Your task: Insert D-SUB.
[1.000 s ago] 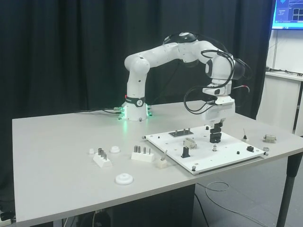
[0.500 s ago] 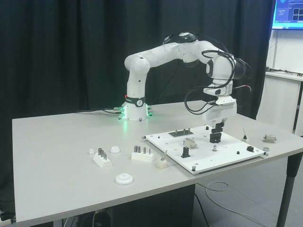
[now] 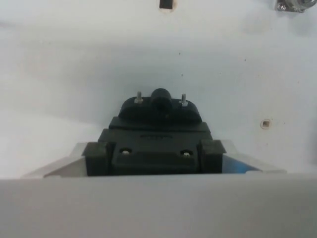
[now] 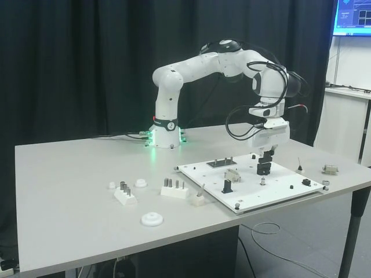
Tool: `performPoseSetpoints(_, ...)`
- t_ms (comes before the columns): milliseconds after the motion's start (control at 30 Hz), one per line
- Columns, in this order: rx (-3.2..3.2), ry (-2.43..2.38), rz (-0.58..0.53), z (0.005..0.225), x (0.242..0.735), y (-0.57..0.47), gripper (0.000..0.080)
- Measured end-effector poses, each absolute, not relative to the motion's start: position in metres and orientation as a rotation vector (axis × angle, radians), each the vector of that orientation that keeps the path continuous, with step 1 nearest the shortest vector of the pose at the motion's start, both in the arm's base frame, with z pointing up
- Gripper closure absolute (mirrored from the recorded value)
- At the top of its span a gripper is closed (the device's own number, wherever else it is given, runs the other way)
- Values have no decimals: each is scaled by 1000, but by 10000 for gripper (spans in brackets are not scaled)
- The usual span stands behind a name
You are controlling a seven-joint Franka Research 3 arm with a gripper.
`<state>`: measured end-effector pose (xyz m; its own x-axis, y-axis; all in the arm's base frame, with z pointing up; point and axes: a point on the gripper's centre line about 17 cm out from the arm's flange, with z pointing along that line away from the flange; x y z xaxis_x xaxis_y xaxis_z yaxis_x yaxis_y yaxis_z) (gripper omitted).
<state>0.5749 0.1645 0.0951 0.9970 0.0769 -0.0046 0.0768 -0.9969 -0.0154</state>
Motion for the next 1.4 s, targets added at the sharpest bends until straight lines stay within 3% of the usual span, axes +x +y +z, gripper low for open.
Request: performPoseSetpoints(1400,-3142,-152,4,95,580,163,419)
